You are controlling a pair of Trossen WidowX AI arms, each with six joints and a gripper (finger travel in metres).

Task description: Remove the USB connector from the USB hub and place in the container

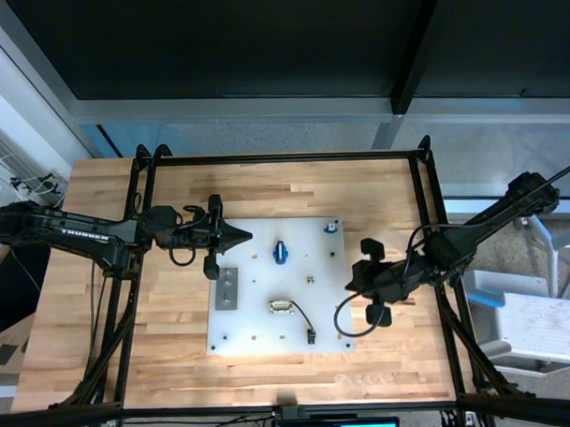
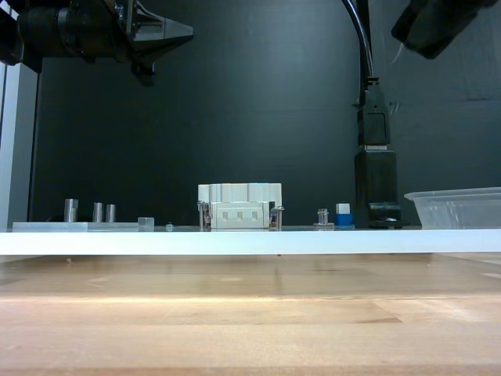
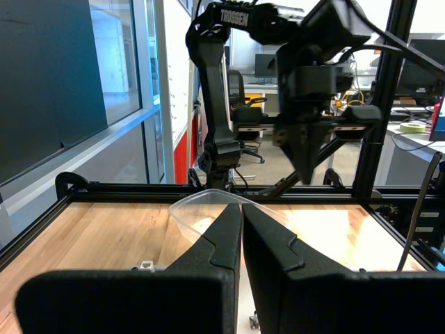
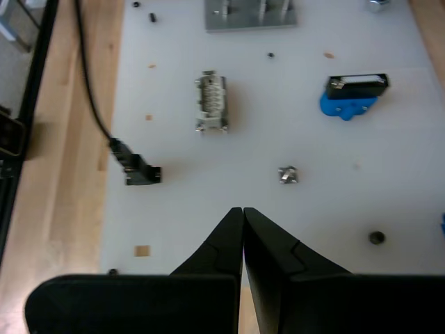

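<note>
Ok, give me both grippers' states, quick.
Left gripper: shut, empty, raised over the white task board's far-left corner.
Right gripper: shut, empty, above the board's right edge.

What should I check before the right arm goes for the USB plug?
1. USB plug seated upright in hub: ok.
2. Grasp-ready right gripper: not ok, shut.
3. Aim of right gripper on the plug: not ok, it points at bare board beside it.
4. Parked left gripper out of the way: ok, shut, high over the board's left side.
5. Clear dish waiting at the board's right: ok.
6. Free cable: cannot tell, it runs out of view.
</note>
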